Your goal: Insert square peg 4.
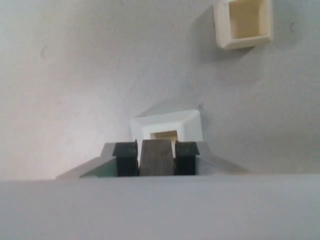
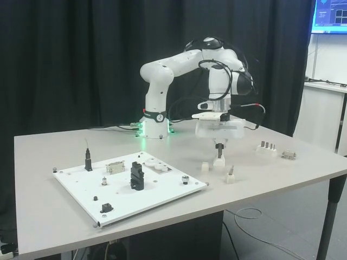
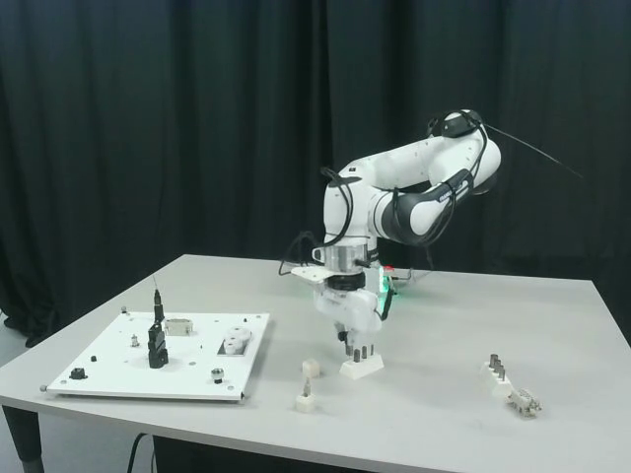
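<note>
The white arm point(image 3: 414, 187) bent down over the grey worktop point(image 3: 444, 325), and its gripper point(image 3: 359, 347) hung just above a white socket block point(image 3: 361, 369). Two small white blocks point(image 3: 309, 384) stood to the left. A white board point(image 3: 168, 355) lay far left.

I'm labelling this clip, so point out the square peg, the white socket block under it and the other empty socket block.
square peg point(image 1: 156, 157), wrist view, its grey front face.
white socket block point(image 1: 190, 125), wrist view, its sloped rim.
empty socket block point(image 1: 221, 30), wrist view, its side wall.
</note>
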You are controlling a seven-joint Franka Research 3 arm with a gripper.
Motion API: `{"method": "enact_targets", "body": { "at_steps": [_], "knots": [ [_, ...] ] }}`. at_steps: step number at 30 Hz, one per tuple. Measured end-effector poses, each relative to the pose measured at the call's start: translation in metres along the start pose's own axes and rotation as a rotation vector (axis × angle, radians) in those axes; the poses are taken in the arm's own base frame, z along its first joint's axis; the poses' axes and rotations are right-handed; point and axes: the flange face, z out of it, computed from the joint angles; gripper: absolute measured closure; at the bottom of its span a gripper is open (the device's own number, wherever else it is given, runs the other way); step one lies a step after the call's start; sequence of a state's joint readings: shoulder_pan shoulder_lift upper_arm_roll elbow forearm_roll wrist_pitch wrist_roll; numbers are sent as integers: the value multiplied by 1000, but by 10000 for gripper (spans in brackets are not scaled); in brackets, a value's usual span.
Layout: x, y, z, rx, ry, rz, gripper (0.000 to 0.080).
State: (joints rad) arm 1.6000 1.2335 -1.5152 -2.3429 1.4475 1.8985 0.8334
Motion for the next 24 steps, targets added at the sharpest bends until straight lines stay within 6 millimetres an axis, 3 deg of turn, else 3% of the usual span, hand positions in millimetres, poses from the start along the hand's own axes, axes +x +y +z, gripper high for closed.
{"method": "enact_targets", "body": {
  "at_steps": [8,24],
  "knots": [
    [1,-2,-12,5,-5,0,647],
    [0,-4,-16,13,-6,-2,647]
  ]
}}
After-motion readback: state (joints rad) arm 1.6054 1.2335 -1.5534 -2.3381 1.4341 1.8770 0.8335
